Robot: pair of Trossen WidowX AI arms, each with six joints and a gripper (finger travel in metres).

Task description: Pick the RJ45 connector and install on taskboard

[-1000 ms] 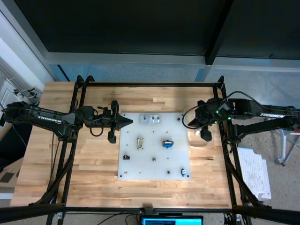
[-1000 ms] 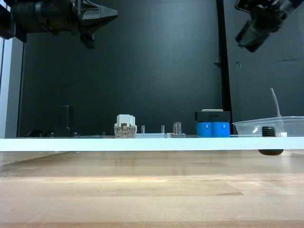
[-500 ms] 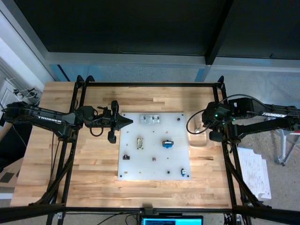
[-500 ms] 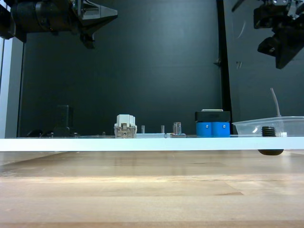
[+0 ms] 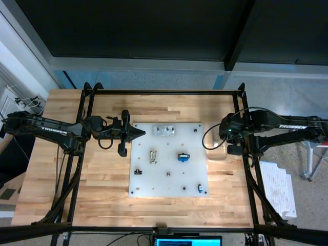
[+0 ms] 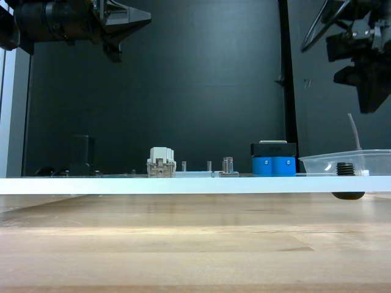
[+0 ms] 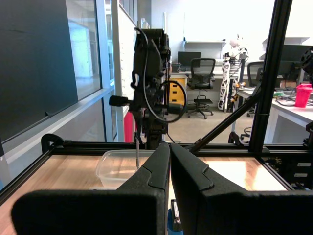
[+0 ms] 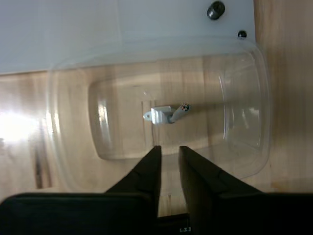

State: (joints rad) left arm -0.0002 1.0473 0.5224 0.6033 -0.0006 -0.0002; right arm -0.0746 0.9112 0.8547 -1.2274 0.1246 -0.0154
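Logging right gripper (image 8: 168, 152) poised nose-down over clear tray (image 8: 244, 107), well above the rim in low view. Read its fingers as a narrow slit apart, clamped on nothing. Spotted RJ45 connector (image 8: 160, 115) lying on tray floor, pale, with short cable stub (image 8: 179, 110) angling off 1 end; clear of the gripper, not touching. In low view, saw that stub poking up past tray rim, gripper hanging above it toward 1 o'clock.

Placed tray on wooden table (image 5: 87, 179), just beside taskboard (image 5: 154, 179) at its 3 o'clock edge, nearer the far corner.

Noted left gripper (image 5: 139, 132) at board's 10 o'clock, high and level, nose pointing toward 3 o'clock, tip over board's edge in high view. Fingers pressed together there, holding nothing.

Counted on taskboard: silver block (image 5: 165, 131) at 12 o'clock, beige connector (image 5: 152, 156) and blue socket (image 5: 183, 157) side by side near centre, 1 more blue fitting (image 5: 201, 189) at the 5 o'clock corner.
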